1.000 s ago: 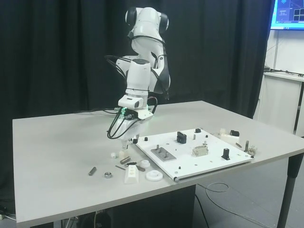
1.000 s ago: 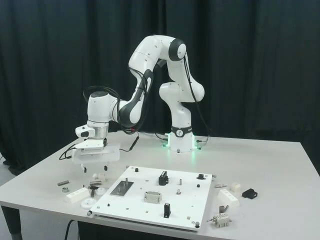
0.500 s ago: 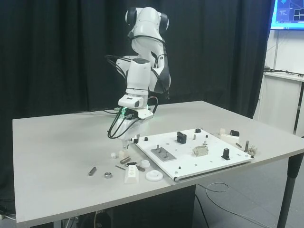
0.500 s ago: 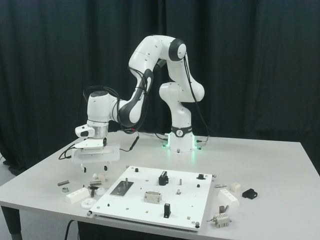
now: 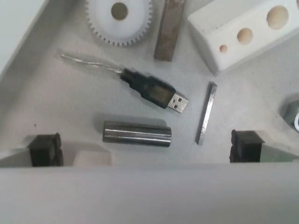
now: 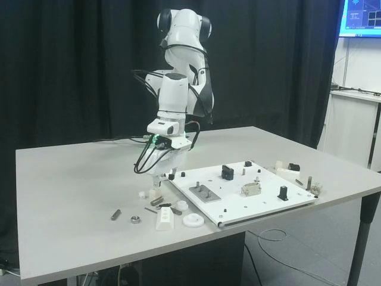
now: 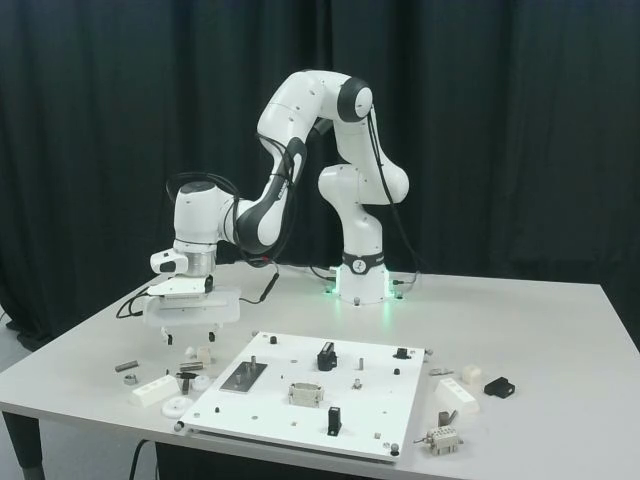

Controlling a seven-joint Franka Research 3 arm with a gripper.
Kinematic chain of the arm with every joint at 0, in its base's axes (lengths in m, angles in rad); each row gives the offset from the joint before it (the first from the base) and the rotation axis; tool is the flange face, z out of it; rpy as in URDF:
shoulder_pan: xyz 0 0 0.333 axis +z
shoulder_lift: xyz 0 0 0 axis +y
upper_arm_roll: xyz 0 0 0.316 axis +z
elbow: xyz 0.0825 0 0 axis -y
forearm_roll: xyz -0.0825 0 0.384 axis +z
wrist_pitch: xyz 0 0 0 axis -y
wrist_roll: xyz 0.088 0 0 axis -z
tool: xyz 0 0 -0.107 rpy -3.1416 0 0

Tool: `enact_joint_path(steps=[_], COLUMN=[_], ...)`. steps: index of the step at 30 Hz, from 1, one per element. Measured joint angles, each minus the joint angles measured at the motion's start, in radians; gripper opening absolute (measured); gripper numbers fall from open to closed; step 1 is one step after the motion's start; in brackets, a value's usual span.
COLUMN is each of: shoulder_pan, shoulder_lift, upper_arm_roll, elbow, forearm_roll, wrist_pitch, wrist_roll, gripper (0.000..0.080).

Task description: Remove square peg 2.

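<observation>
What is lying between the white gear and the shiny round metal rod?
In the wrist view, a black USB plug with its thin cable lies on the grey table between the white gear and the metal rod.

One white gear (image 5: 119, 19), one USB plug (image 5: 156, 92), one steel cylinder (image 5: 137, 133), two flat metal bars (image 5: 168, 29) (image 5: 206, 112), one white drilled block (image 5: 243, 31) counted on one bench (image 5: 60, 100).
</observation>
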Motion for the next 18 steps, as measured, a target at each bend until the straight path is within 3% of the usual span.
enact_joint_path(steps=[8, 18], shoulder_pan=[0.001, 0.025], shoulder_lift=[0.0, -0.005], upper_arm_roll=[0.001, 0.002], elbow=[0.0, 0.002], forearm_roll=[0.01, 0.06], wrist_pitch=[0.0, -0.004], wrist_roll=[0.006, 0.049], gripper=[0.08, 0.08])
